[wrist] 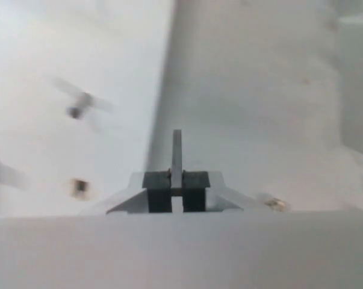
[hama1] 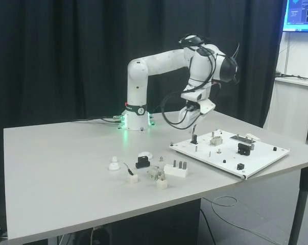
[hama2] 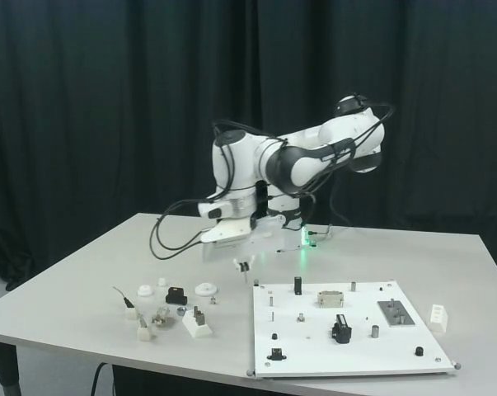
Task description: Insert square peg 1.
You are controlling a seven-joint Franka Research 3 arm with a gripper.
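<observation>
Gripper on my feed has its black blocky fingers pinched onto a thin, flat-sided grey square peg, hanging above the edge of the smooth white board on the grey table.

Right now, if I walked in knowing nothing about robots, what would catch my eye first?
Probably the white arm, bolted at the back of the grey table with a green glow at its base. Its hand hangs above the edge of a white board dotted with small pegs and blocks, and it pinches a thin peg. A scatter of little loose parts lies beside that board.
</observation>
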